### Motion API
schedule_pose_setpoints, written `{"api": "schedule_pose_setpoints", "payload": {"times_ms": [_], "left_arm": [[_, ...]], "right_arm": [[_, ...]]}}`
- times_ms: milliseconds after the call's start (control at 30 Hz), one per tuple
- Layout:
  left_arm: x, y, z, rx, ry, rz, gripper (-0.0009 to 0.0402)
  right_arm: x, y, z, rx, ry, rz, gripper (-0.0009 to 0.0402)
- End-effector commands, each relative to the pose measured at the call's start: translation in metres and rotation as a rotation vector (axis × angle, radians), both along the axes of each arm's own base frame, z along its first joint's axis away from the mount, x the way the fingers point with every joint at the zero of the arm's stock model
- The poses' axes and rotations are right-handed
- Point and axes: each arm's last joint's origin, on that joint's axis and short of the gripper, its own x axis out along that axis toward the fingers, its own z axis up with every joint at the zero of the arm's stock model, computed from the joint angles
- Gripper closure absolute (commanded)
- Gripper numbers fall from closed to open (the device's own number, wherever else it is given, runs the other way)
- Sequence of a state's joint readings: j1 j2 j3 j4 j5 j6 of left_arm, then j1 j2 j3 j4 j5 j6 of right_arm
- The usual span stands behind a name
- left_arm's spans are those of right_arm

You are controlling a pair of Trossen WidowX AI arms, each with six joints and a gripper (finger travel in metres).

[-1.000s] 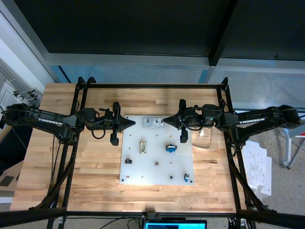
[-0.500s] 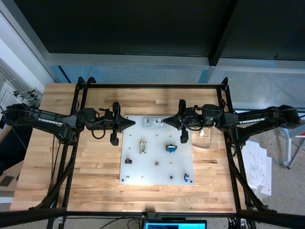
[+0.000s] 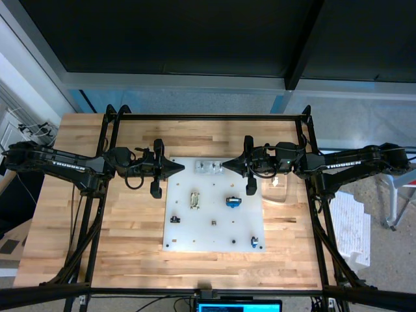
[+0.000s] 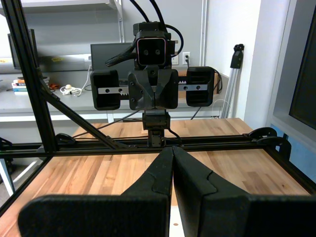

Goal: Pick the RJ45 connector and install on taskboard

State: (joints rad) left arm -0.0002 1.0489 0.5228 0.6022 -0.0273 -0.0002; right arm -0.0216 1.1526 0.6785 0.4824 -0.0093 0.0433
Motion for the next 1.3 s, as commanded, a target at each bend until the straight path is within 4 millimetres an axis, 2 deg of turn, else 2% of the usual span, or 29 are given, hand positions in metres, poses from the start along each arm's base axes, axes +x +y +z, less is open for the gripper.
{"api": "schedule_pose_setpoints", "payload": {"times_ms": [33,1300], "left_arm": [[0.0001,0.0001,0.0,0.0,0.0,0.0,0.0393],[0.0001,0.0001,0.0,0.0,0.0,0.0,0.0393]], "right_arm": [[0.0002,0.0,0.0,0.001,0.0,0.0,0.0393],[0.0002,0.0,-0.0022,0.001,0.022,0.0,0.0393]]}}
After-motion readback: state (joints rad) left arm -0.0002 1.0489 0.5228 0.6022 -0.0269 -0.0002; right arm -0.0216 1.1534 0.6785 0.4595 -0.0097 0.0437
